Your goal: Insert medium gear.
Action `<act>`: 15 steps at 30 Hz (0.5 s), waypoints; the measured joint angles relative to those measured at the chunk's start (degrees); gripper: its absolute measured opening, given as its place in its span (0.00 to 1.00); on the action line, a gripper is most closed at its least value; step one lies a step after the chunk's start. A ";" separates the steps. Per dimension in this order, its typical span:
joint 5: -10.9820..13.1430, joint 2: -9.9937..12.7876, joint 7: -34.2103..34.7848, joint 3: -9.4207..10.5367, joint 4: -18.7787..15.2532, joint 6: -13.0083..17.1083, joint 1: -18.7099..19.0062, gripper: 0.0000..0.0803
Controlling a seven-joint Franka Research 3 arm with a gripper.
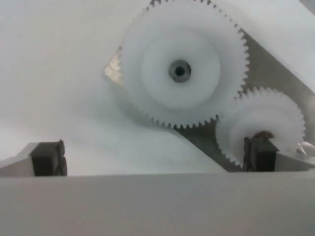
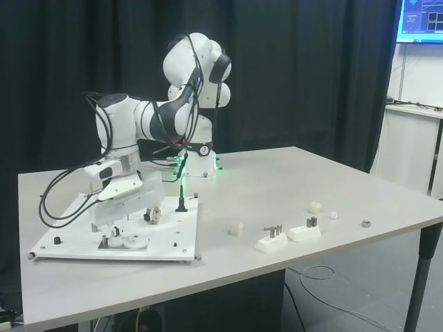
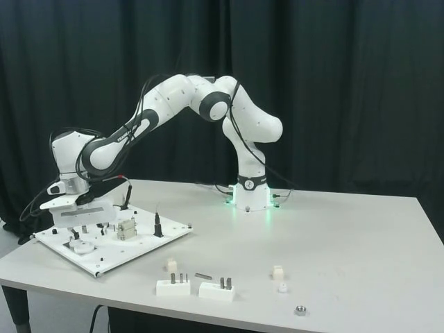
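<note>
In the wrist view a large white gear (image 1: 179, 69) with a dark centre hole lies on the white board (image 1: 59, 73). A smaller white gear (image 1: 261, 123) sits beside it, their teeth meeting. My gripper (image 1: 152, 156) hangs just above them, open wide with nothing between its fingers. One black fingertip (image 1: 258, 153) is over the smaller gear's hub. The other fingertip (image 1: 47, 158) is over bare board. From the room views, the gripper (image 2: 116, 220) (image 3: 80, 225) is low over the gears (image 2: 131, 241) (image 3: 82, 246) at the board's near end.
The white board (image 2: 173, 238) also carries a black upright peg (image 2: 181, 203) and a small block (image 2: 156, 215). On the grey table lie two white peg holders (image 2: 271, 241) (image 2: 304, 232), small white cylinders (image 2: 236, 227) (image 2: 315, 206) and a nut (image 2: 365, 223).
</note>
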 joint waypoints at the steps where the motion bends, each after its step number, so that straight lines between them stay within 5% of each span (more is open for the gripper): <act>1: 0.06 -0.07 -0.06 -0.06 -0.21 0.23 0.11 1.00; 15: 0.02 -2.36 -0.15 -0.41 -3.24 0.40 1.93 1.00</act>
